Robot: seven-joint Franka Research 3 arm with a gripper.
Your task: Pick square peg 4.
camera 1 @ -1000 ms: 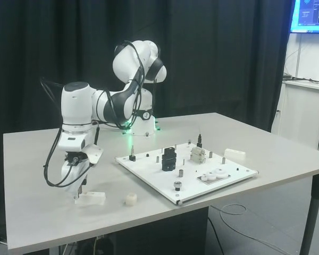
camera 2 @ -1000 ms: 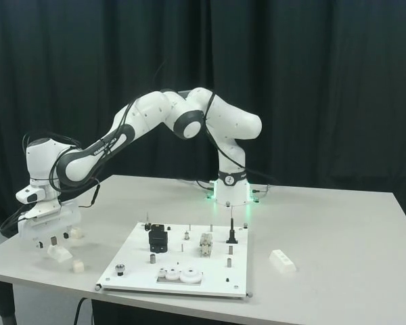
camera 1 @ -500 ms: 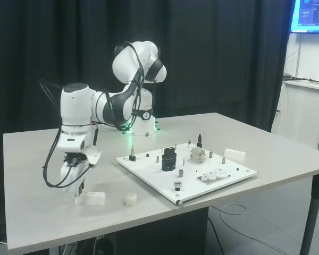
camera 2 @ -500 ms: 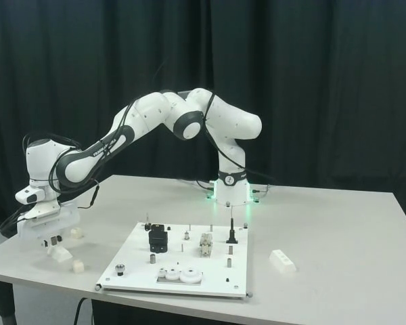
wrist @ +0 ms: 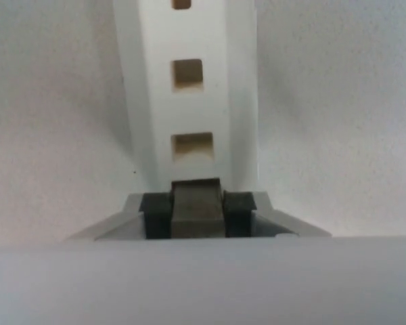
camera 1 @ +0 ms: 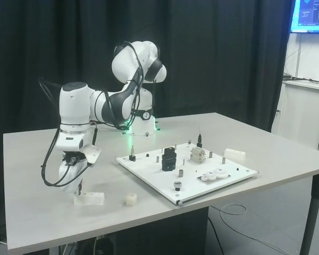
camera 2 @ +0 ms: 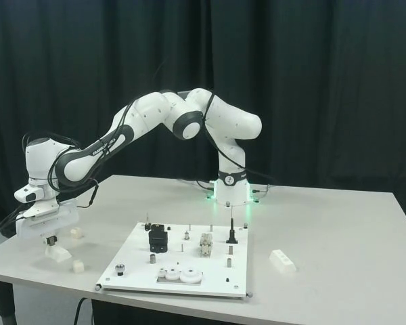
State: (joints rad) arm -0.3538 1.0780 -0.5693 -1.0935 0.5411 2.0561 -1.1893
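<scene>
Wrist view: small grey square-section metal peg (wrist: 197,203) pinched between two black fingertip pads (wrist: 155,215); long white plastic holder block with a row of square sockets (wrist: 187,101) directly beneath.
Jaws: gripper (wrist: 196,215) closed onto the peg, one pad on each of two opposite flat faces.
Location of peg: at the end of the holder block, near a corner of the grey table (camera 1: 32,154), well apart from the white assembly board (camera 1: 149,162).
Seating: cannot tell whether the peg's lower end is clear of its socket.
Handling, judged: stiff, light, not fragile; smooth faces likely slippery, so firm squeeze advisable.
Hold point, judged: upper end, flat faces square to the pads; corner-on grip likely to twist.
Risk, judged: light holder block may tilt or drag along if the peg binds; straight vertical pull called for.
Shown only by wrist view: the peg itself, pad contact, empty sockets along the block.
Shown only by room views: arm reaching low and far from its base, gripper (camera 1: 78,185) just above the block (camera 1: 89,198); small white cylinder (camera 1: 130,199) beside the block on the table; same block (camera 2: 57,254) under the gripper (camera 2: 51,239) in the second room view; peg too small to make out in either.
</scene>
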